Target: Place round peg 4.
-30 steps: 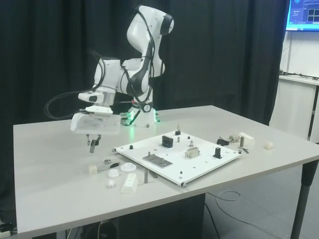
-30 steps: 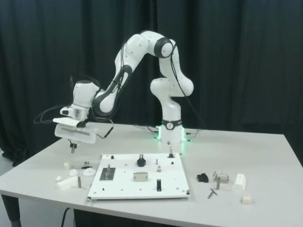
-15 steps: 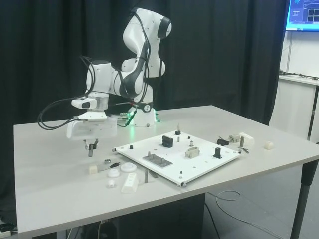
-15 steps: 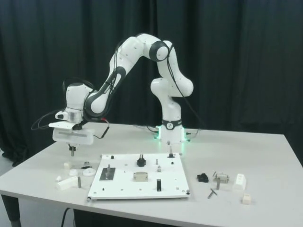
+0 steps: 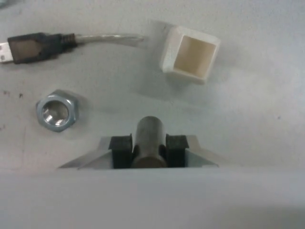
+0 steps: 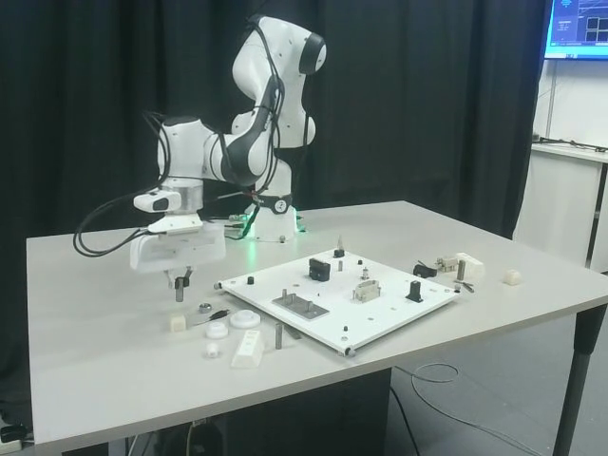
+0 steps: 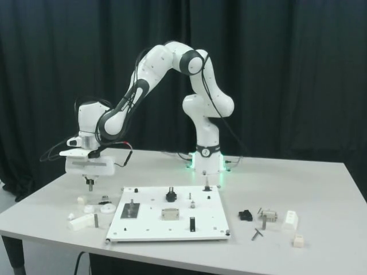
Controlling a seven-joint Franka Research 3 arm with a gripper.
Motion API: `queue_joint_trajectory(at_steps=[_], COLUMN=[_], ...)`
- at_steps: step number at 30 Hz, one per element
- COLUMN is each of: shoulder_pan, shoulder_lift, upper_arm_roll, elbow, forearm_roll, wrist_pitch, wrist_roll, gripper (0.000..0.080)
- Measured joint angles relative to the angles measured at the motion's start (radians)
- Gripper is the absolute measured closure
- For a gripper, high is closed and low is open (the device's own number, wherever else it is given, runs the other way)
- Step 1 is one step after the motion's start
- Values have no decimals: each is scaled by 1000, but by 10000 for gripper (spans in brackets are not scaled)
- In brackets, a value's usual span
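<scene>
Wrist view: gripper [image 5: 149, 149] clamps round peg 4 [image 5: 150, 143] upright between its black pads, above bare grey table [image 5: 257, 109]. Hex nut [image 5: 56, 110] lies at the peg's 9 o'clock, open square cap [image 5: 190, 54] at 1 o'clock, USB plug [image 5: 35, 45] at 10 o'clock.

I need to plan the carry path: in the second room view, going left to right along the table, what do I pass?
Gripper holding the peg → small white parts → white board → black clip → white blocks at the far right.
</scene>
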Motion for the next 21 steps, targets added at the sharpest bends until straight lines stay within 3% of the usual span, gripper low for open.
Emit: queue_joint_trajectory(at_steps=[13, 21], shoulder_pan=[-16, -22], shoulder_lift=[36, 62], upper_arm_roll=[12, 14], elbow=[17, 37], forearm_roll=[113, 147], wrist_pitch=[-21, -39], wrist_roll=[-79, -121], gripper=[657, 657])
